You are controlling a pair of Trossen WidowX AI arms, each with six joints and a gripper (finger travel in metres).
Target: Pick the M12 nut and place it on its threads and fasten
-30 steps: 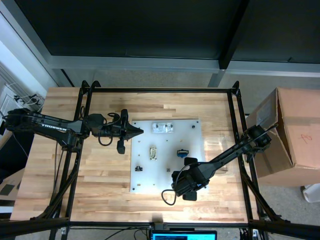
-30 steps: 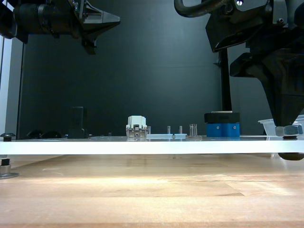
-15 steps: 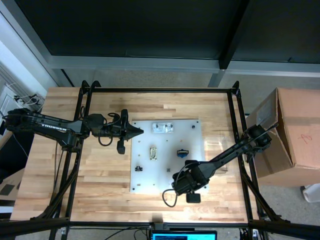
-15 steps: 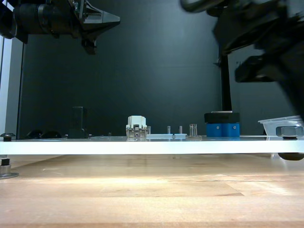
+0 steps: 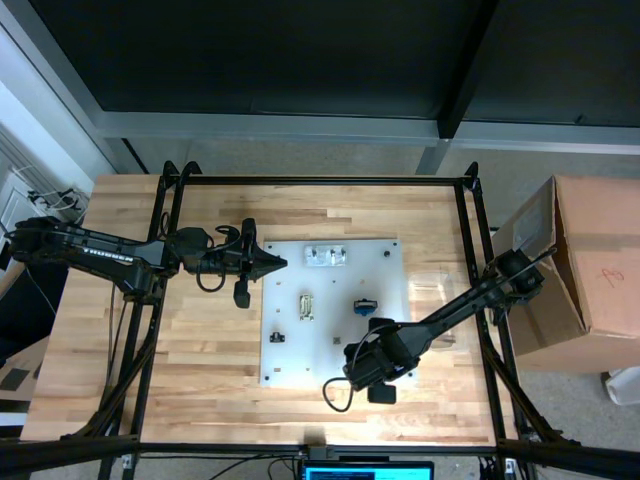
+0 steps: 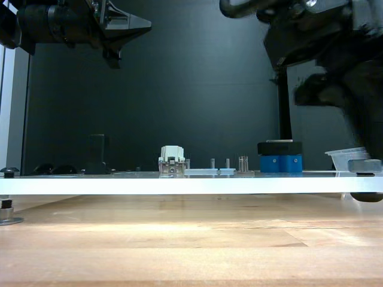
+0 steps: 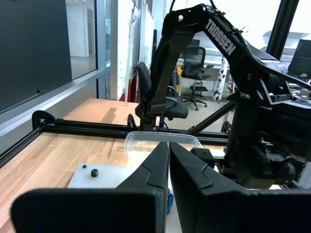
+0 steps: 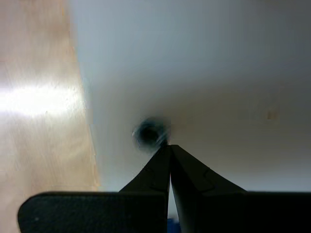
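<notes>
The small silver nut (image 6: pixel 365 165) sits low on its stud at the white board's (image 5: pixel 290 360) near right edge, and no ribs show under it. In the right wrist view the nut (image 8: pixel 150 132) is a blurred dark ring just beyond the fingertips, not between them. My right gripper (image 8: pixel 168 146) is shut with nothing in it and points down just above the nut (image 6: pixel 366 149). In the high view the right gripper (image 5: pixel 375 372) hides the nut. My left gripper (image 5: pixel 280 262) hovers high over the board's far left edge, shut and empty (image 7: pixel 168 145).
A clear tray (image 5: pixel 430 288) lies on the table right of the board, behind the nut in the low view (image 6: pixel 344 156). A blue block (image 5: pixel 365 306) and a white connector (image 5: pixel 306 305) stand mid-board. A cardboard box (image 5: pixel 585 270) sits beyond the table's right edge.
The right wrist has turned back and forth over the nut, its fingers staying shut. The nut stays at the same spot. The left arm has not moved.
</notes>
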